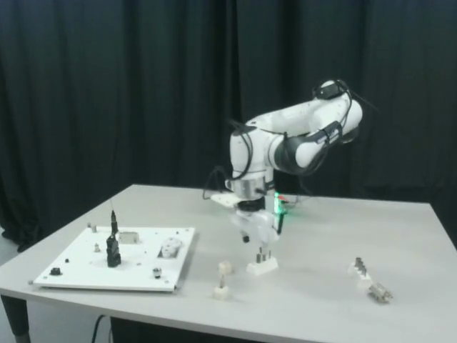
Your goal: Pick square peg 2.
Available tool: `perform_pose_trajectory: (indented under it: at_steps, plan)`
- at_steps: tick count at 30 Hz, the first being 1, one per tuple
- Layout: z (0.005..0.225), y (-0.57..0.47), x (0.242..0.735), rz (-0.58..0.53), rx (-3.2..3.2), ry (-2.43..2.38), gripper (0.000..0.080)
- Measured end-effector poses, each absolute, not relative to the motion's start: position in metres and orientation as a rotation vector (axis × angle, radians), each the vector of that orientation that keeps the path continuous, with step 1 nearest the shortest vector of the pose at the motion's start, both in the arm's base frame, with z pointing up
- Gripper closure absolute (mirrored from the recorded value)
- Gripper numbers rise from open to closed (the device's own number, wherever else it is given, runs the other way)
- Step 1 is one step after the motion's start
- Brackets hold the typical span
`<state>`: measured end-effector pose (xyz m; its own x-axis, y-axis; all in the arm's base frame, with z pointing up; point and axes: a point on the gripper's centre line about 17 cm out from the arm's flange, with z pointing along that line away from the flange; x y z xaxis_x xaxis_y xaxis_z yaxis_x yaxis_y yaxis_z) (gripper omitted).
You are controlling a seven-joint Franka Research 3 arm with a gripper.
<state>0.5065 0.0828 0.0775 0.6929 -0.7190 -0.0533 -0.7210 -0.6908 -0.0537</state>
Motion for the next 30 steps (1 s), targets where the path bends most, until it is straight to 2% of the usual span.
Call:
perform_pose_trajectory:
  at_steps: [11,30]
  plan:
    - [0.059,0.093,0.499,0.015,-2.874,1.188,0.0003]
    - [0.048,0.093,0.47,0.004,-2.911,1.189,0.0003]
